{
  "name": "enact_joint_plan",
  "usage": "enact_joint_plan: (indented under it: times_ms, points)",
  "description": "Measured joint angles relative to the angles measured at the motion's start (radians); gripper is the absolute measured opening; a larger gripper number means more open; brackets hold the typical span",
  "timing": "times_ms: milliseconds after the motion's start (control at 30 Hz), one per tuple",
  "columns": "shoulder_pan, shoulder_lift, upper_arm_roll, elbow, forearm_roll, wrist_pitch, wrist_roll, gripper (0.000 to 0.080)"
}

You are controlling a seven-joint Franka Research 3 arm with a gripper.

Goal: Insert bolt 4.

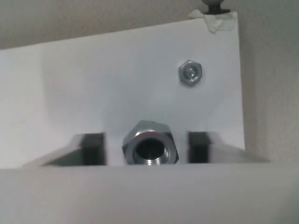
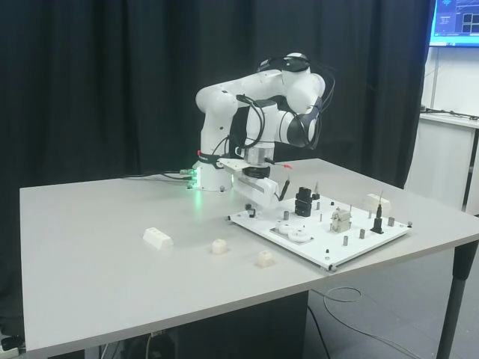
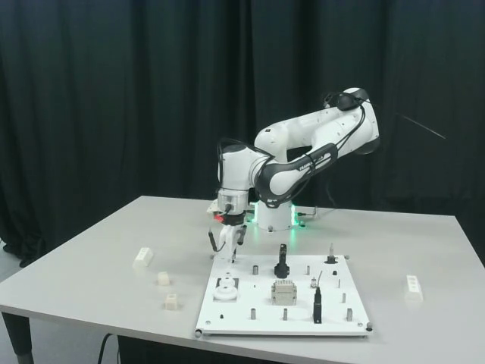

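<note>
Wrist view first: white board (image 1: pixel 117 84) fills most of the picture, with a large hex nut (image 1: pixel 150 143) fixed on it, its threaded bore facing the camera. The nut sits between the two black fingertips (image 1: pixel 93 148) of the gripper (image 1: pixel 146 148), which stand apart on either side of it with clear gaps, so the gripper is released and nothing is grasped. A smaller hex nut with a screw end (image 1: pixel 190 73) lies further along the board, near its edge. A taped corner (image 1: pixel 216 21) of the board shows beside the grey counter (image 1: pixel 271 70). No bolt can be picked out here.

First room view: white arm (image 2: pixel 254 97) bends down to the near corner of the board (image 2: pixel 374 243), the gripper (image 2: pixel 258 198) low over it. Three small white blocks (image 2: pixel 158 238) lie on the counter (image 2: pixel 90 247), apart from the board.

Second room view: gripper (image 3: pixel 229 246) hangs at the back left corner of the board (image 3: pixel 242 322). Black upright fixtures (image 3: pixel 282 265) and small pegs stand on the board; which is bolt 4 cannot be told. A further white block (image 3: pixel 413 287) lies alone to the side.
</note>
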Motion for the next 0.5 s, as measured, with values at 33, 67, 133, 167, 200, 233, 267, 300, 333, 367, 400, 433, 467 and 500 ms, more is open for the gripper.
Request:
enact_joint_plan:
  times_ms: [33, 67, 133, 167, 200, 233, 267, 300, 333, 367, 400, 433, 467, 500]
  points:
    - [0.000, 0.000, 0.000, 0.000, 0.000, 0.001, -0.003, 0.0459]
    - [0.000, 0.000, 0.000, 0.000, 0.000, 0.002, -0.006, 0.0459]
    - [-0.001, 0.000, 0.000, 0.000, -0.001, 0.004, -0.009, 0.0459]
    - [-0.001, 0.000, -0.001, 0.000, -0.001, 0.005, -0.010, 0.0459]
    - [-0.001, 0.000, -0.001, 0.000, -0.002, 0.006, -0.010, 0.0459]
    - [-0.001, 0.000, -0.002, 0.000, -0.003, 0.007, -0.011, 0.0704]
    - [-0.001, 0.000, -0.004, 0.000, -0.004, 0.007, -0.012, 0.0704]
    - [-0.001, 0.000, -0.005, 0.000, -0.006, 0.008, -0.012, 0.0704]
    - [-0.001, 0.000, -0.007, 0.001, -0.008, 0.009, -0.013, 0.0704]
    - [-0.001, 0.000, -0.010, 0.001, -0.011, 0.009, -0.014, 0.0704]
    - [-0.001, 0.000, -0.013, 0.001, -0.015, 0.009, -0.015, 0.0704]
    - [-0.001, 0.000, -0.017, 0.002, -0.019, 0.009, -0.017, 0.0782]
    - [-0.001, 0.000, -0.022, 0.003, -0.023, 0.009, -0.017, 0.0782]
    - [0.000, 0.000, -0.027, 0.004, -0.027, 0.009, -0.018, 0.0782]
